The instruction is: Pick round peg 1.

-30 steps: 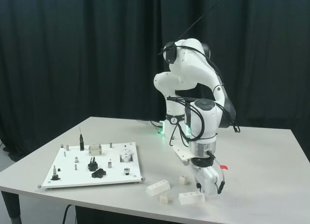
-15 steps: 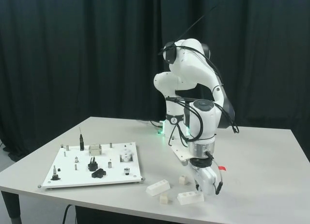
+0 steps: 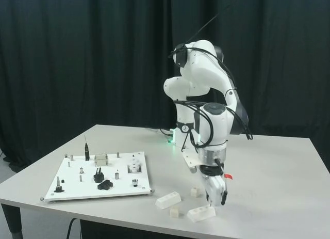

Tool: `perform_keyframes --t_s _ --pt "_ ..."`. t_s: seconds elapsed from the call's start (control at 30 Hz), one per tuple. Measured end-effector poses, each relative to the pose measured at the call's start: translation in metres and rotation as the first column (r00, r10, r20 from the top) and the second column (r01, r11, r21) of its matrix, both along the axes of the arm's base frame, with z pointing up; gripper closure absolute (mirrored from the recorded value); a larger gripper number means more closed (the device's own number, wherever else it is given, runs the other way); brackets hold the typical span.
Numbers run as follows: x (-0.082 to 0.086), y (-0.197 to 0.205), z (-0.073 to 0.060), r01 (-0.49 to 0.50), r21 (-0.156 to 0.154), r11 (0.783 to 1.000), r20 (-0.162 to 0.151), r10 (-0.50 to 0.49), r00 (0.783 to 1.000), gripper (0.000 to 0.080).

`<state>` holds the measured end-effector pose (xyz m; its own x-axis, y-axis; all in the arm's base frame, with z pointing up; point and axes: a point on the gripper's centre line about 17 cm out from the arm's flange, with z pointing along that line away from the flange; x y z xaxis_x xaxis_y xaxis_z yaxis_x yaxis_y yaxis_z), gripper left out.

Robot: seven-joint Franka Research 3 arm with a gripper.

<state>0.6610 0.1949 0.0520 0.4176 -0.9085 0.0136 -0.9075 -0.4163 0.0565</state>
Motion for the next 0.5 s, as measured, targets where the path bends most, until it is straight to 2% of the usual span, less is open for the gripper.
perform_keyframes --t_s 0.5 --pt "-0.006 -0.009 0.042 0.062 -0.009 0.998 -0.018 -0.062 0.998 0.0771"
